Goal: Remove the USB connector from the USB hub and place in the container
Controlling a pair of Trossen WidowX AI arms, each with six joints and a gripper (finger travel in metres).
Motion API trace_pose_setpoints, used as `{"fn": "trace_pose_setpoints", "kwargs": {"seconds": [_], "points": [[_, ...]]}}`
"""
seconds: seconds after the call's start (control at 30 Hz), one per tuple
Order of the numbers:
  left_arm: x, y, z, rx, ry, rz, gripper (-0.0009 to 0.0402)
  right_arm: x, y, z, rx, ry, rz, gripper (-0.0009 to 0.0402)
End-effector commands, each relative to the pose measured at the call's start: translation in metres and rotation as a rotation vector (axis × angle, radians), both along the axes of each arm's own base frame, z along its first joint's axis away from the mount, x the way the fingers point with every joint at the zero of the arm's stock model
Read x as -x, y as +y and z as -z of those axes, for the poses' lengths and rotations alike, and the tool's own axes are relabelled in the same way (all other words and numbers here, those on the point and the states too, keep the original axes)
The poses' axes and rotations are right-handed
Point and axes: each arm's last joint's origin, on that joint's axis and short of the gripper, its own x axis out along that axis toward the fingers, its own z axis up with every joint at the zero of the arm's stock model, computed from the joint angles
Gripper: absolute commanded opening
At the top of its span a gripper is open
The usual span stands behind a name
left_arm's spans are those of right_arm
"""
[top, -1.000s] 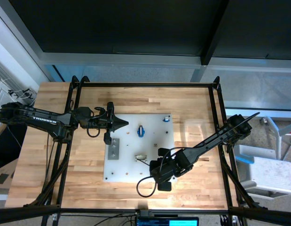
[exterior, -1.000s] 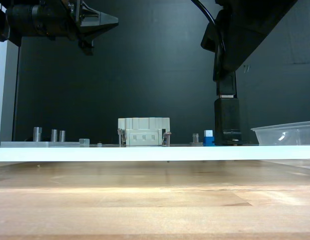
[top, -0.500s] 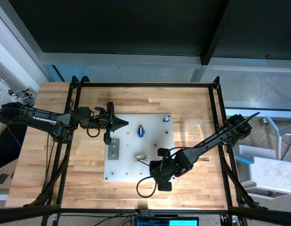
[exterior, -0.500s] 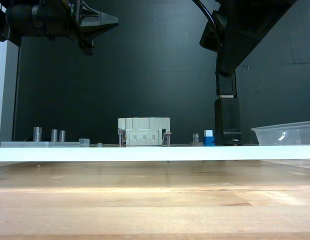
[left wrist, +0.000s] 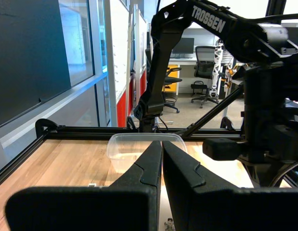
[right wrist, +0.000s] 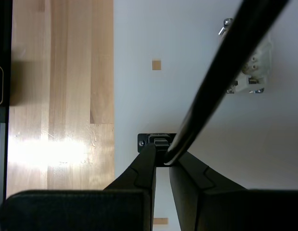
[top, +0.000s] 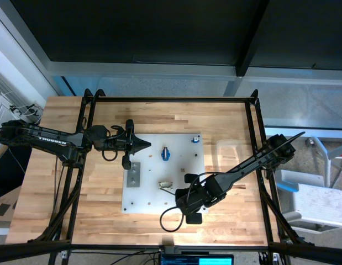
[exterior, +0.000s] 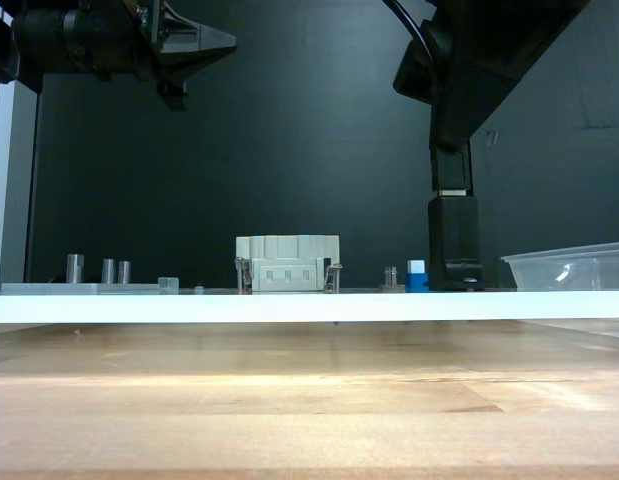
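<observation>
The USB hub is a black block standing upright on the white board. In the right wrist view, the hub shows the small black plug of the USB connector sitting in it. My right gripper comes down from above and is shut on that plug. From the side, the right gripper meets the hub's top. The clear container rests on the table right of the board. My left gripper hovers shut, high over the board's left side.
On the board stand a pale multi-pin block, a blue piece and a grey plate with metal pegs. A thick black robot cable crosses in front of the right wrist camera. Black frame rails border the table.
The right arm's upper body has edged slightly left in the low view. Hub, plug and left arm stay where they were.
</observation>
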Motion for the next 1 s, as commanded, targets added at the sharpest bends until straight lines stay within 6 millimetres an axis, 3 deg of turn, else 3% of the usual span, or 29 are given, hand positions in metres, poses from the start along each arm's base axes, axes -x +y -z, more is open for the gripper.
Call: {"fn": "trace_pose_setpoints", "kwargs": {"seconds": [0.03,0.17,0.5,1.0], "points": [[0.0,0.0,0.0,0.0,0.0,0.0,0.0001,-0.008,0.002,-0.003,0.02,0.016,-0.018,0.0],[0.0,0.0,0.0,0.0,0.0,0.0,0.0001,-0.017,0.005,-0.006,0.048,0.042,-0.046,0.0],[0.0,0.0,0.0,0.0,0.0,0.0,0.0001,-0.015,0.004,-0.008,0.063,0.044,-0.043,0.0],[0.0,0.0,0.0,0.0,0.0,0.0,0.0001,0.018,0.006,-0.004,0.028,-0.113,-0.003,0.0]]}}
